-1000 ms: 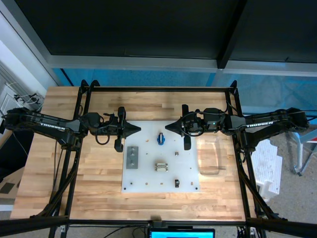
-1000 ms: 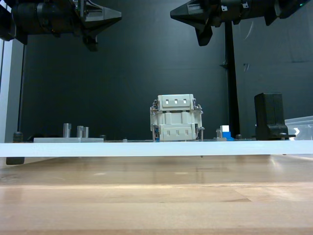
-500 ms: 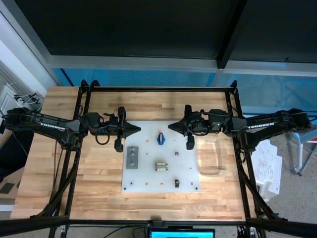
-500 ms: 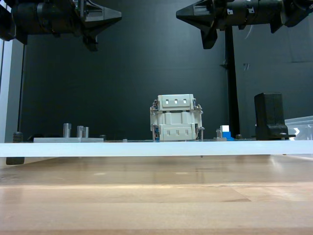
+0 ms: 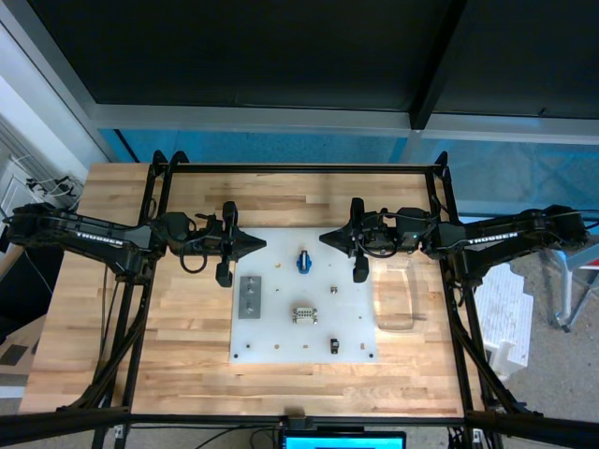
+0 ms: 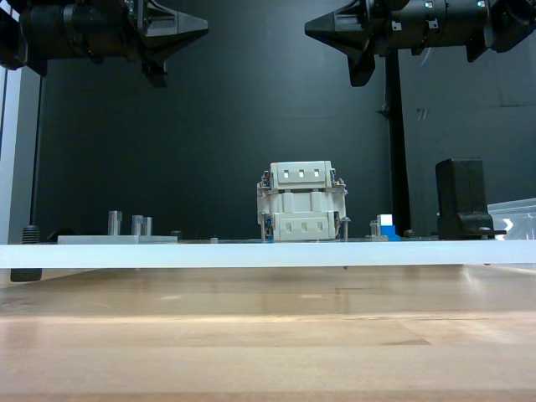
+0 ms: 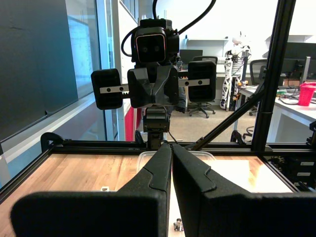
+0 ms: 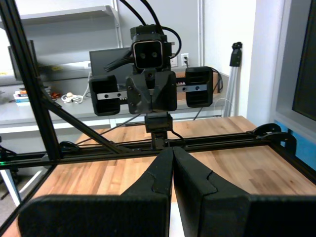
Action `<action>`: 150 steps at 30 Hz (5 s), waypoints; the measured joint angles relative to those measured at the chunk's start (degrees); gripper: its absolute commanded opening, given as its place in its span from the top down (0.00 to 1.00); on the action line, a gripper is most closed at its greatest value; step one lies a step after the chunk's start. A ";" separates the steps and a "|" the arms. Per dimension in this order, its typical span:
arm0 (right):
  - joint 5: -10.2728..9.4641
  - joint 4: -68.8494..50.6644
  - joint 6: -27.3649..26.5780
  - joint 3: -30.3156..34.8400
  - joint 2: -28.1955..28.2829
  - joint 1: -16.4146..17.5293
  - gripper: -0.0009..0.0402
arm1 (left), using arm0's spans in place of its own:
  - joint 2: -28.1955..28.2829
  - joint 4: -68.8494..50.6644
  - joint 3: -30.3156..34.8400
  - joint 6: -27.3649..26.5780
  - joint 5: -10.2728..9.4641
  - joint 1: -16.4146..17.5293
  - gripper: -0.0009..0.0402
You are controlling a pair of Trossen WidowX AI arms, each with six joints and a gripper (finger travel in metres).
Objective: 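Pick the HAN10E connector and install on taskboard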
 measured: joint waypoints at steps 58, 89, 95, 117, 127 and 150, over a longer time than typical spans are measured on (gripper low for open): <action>-1.01 1.60 -0.04 -1.29 0.07 0.31 0.98 | 0.00 0.00 -0.02 0.00 0.00 0.00 0.98; -1.03 1.40 -0.20 -1.27 0.07 0.31 0.98 | 0.00 0.00 0.00 0.00 0.00 0.00 0.98; -1.01 -0.52 -0.20 -1.27 0.07 0.31 0.98 | 0.00 0.00 -0.02 0.00 -0.02 0.00 0.98; -1.01 -1.36 -0.17 -1.27 0.07 0.31 0.98 | 0.00 0.00 -0.02 0.00 0.00 0.00 0.98; -1.01 -1.36 -0.20 -1.27 0.07 0.31 0.98 | 0.00 0.00 -0.02 -0.02 0.00 0.00 0.98; -1.03 -1.36 -0.17 -1.27 0.07 0.31 0.98 | 0.00 -0.02 -0.02 -0.02 0.00 0.00 0.98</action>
